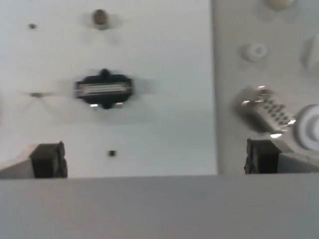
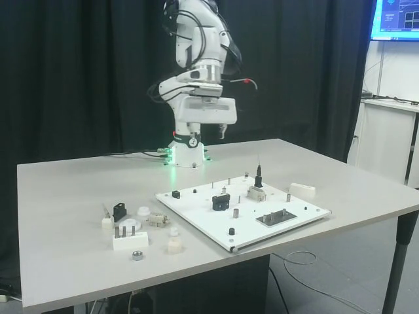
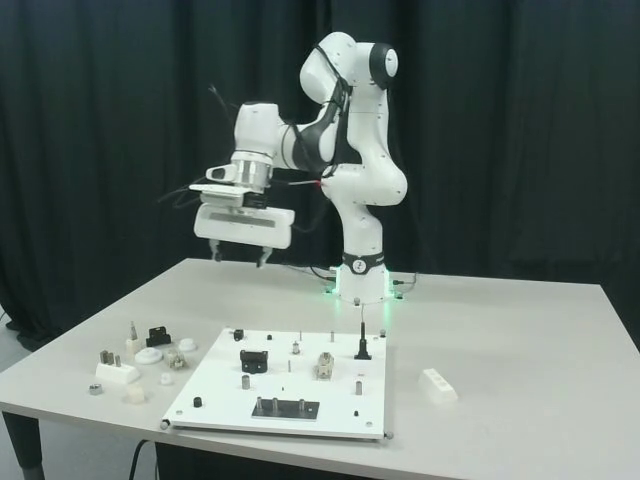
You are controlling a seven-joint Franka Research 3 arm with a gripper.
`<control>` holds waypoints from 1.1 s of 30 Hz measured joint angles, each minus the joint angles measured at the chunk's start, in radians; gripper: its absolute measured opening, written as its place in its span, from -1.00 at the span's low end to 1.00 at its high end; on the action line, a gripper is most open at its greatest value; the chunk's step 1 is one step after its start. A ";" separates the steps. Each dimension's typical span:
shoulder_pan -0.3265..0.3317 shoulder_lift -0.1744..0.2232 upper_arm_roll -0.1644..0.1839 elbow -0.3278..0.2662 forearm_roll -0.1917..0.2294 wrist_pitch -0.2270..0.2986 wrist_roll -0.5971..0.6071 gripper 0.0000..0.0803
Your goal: Pick Ethernet.
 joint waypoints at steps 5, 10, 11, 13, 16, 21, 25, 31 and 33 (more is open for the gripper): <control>-0.009 0.021 -0.046 0.015 0.011 0.029 -0.061 0.99; -0.015 0.052 -0.090 0.037 0.034 0.056 -0.121 0.99; -0.015 0.059 -0.099 0.043 0.041 0.059 -0.135 0.99; -0.016 0.075 -0.116 0.057 0.054 0.066 -0.163 0.99; -0.018 0.100 -0.139 0.079 0.077 0.075 -0.201 0.99; -0.025 0.143 -0.170 0.122 0.114 0.081 -0.266 0.99; -0.040 0.180 -0.185 0.159 0.145 0.082 -0.316 0.99; -0.071 0.233 -0.192 0.214 0.198 0.082 -0.385 0.99; -0.083 0.250 -0.192 0.232 0.213 0.080 -0.409 0.99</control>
